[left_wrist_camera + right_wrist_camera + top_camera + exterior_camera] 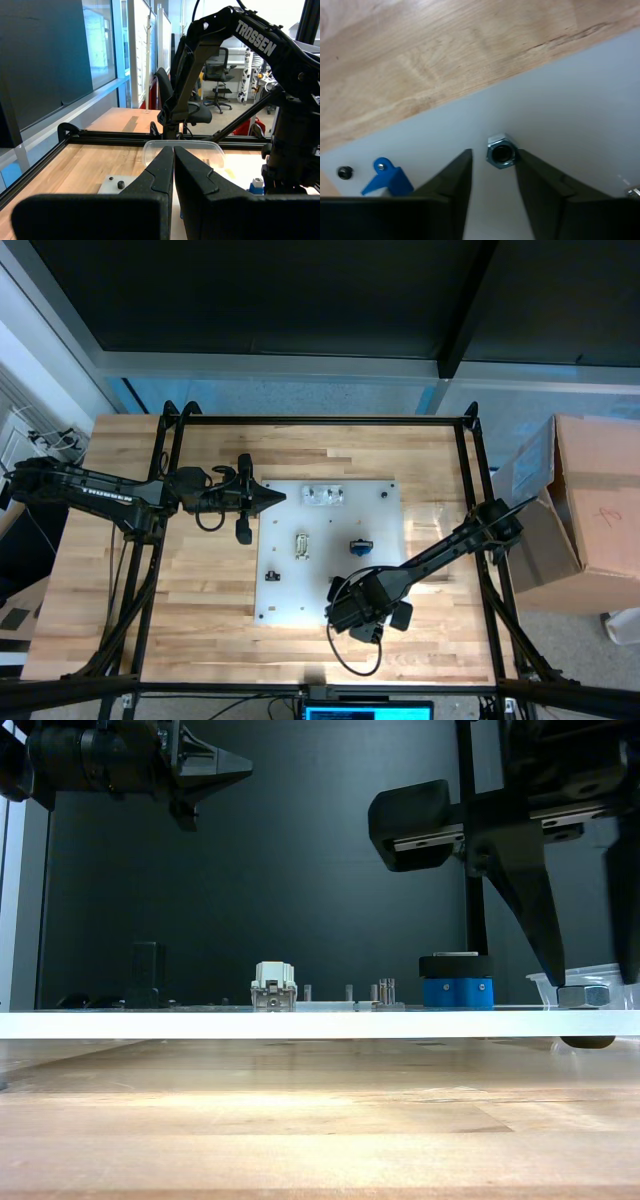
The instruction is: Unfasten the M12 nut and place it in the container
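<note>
M12 nut (501, 151): small silver hexagonal metal nut, flat on the white board with its bore facing up, near the board's near right edge. In the low view it sits low against the board. I cannot tell whether it is still on its stud.
Right gripper (592, 982): black, pointing straight down over the nut. Its two fingers are spread apart with the nut between their tips, which reach down almost to the nut. In the right wrist view the nut is close against one finger and apart from the other.
Left gripper (173, 152): black, held high above the far left part of the board and pointing inward, fingers pressed together with nothing between them.
Clear plastic container (182, 145): on the table beyond the board's right side, well apart from the nut.
White rectangular board (300, 590): flat on the light wooden table (200, 580).
Blue block with black round cap (456, 990): mid-board, left of the nut in the low view.
Grey-white connector housing (273, 988): further left on the board.
</note>
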Robot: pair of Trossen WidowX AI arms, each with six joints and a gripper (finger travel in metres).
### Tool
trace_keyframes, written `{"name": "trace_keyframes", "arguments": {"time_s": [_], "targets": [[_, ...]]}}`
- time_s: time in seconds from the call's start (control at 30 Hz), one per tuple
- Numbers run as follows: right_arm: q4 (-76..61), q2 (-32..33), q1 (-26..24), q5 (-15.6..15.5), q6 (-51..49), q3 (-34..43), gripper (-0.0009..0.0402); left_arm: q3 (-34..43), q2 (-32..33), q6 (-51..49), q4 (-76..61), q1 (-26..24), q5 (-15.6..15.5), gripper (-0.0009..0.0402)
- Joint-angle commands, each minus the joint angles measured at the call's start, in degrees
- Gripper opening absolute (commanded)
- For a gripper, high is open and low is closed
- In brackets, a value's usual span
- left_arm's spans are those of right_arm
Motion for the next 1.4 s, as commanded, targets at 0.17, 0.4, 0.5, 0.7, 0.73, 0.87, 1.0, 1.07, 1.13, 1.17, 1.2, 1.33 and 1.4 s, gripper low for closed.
{"name": "trace_keyframes", "arguments": {"time_s": [0.17,0.4,0.5,0.7,0.73,0.87,1.0,1.07,1.13,1.17,1.2,1.33,1.4], "targets": [[-2.9,-3.7,0.1,0.5,15.7,0.6,0.0197,0.0,0.0,0.0,0.0,0.0,0.0,0.0],[-2.0,-7.4,0.1,0.6,46.9,-0.8,0.0137,0.0,0.0,0.0,0.0,0.0,0.0,0.0],[-0.8,-8.5,0.2,0.4,55.7,-2.5,0.0077,0.0,0.0,0.0,0.0,0.0,0.0,0.0],[7.9,-9.3,1.2,-4.6,62.2,-7.9,0.001,0.0,0.0,0.0,0.0,0.0,0.0,0.0],[9.3,-9.3,1.2,-4.6,63.5,-8.7,0.0009,0.0,0.0,0.0,0.0,0.0,0.0,0.0],[11.6,-8.9,1.4,-4.5,65.1,-10.6,0.0002,0.0,0.0,0.0,0.0,0.0,0.0,0.0],[11.6,-8.0,1.5,-4.1,65.2,-10.8,0.0,0.0,0.0,0.0,0.0,0.0,0.0,0.0],[11.6,-7.3,1.5,-4.0,65.3,-10.8,0.0,0.0,0.0,0.0,0.0,0.0,0.0,0.0],[11.6,-7.0,1.4,-3.9,65.2,-10.8,0.0,0.0,0.0,0.0,0.0,0.0,0.0,0.0],[11.6,-6.9,1.4,-3.9,65.2,-10.8,0.0,0.0,0.0,0.0,0.0,0.0,0.0,0.0],[11.6,-6.6,1.4,-3.9,65.3,-10.8,0.0,0.0,0.0,0.0,0.0,0.0,0.0,0.0],[11.6,-6.6,1.4,-3.7,65.3,-10.9,0.0,0.0,0.0,0.0,0.0,0.0,0.0,0.0],[11.6,-6.6,1.4,-2.8,65.3,-10.9,0.0,0.0,0.0,0.0,0.0,0.0,0.0,0.0]]}}
